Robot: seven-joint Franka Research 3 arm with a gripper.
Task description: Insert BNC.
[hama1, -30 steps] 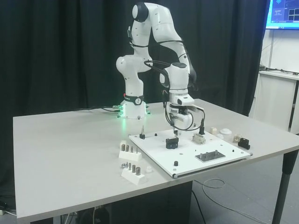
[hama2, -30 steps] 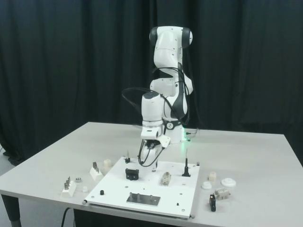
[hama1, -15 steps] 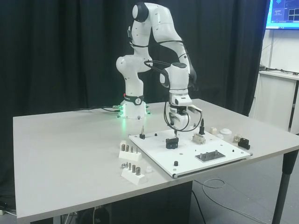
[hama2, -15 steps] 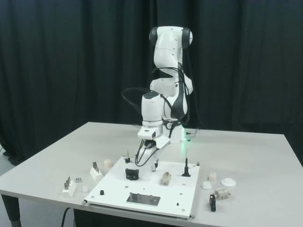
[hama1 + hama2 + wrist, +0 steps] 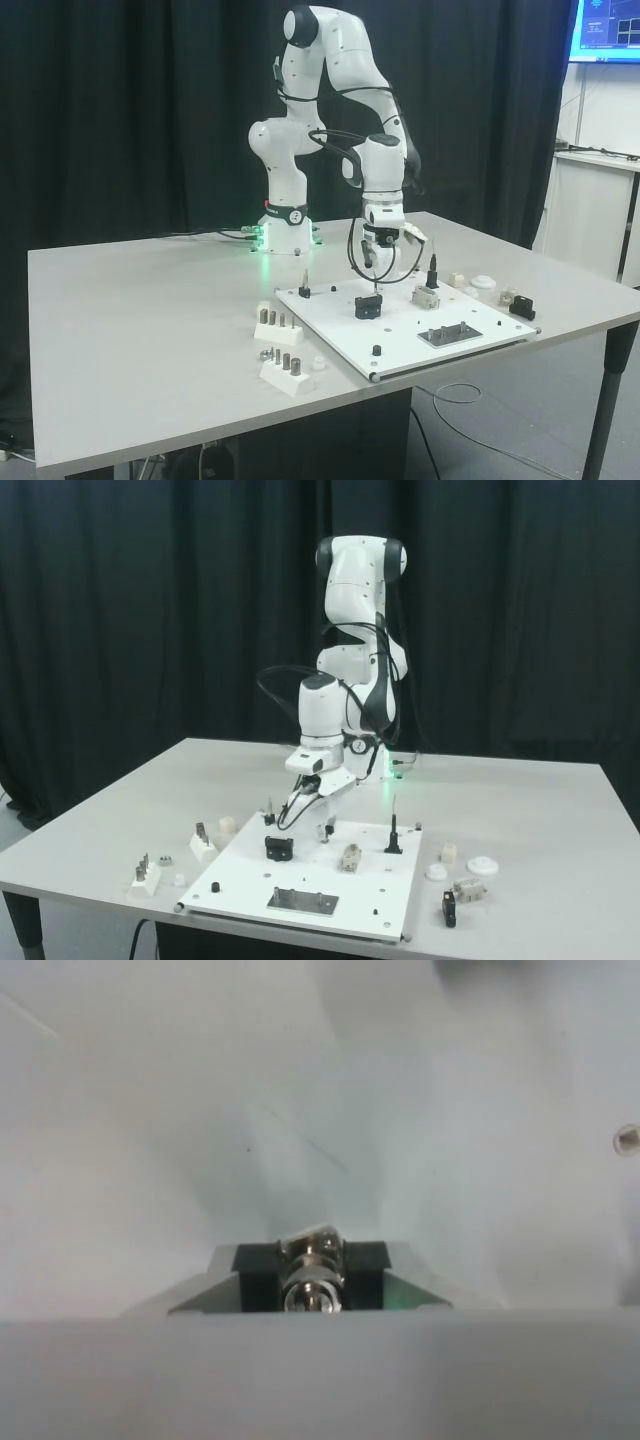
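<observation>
End effector (image 5: 384, 240) hangs above the white board (image 5: 400, 325), its grip state unreadable.
BNC connector (image 5: 313, 1278) stands low at centre in the wrist view, seemingly seated; any sideways drift on descent could knock it askew on the bench (image 5: 130, 320).

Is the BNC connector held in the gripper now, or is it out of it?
Held. In the wrist view the BNC connector sits between the two black fingers of the gripper, above the white board.
</observation>
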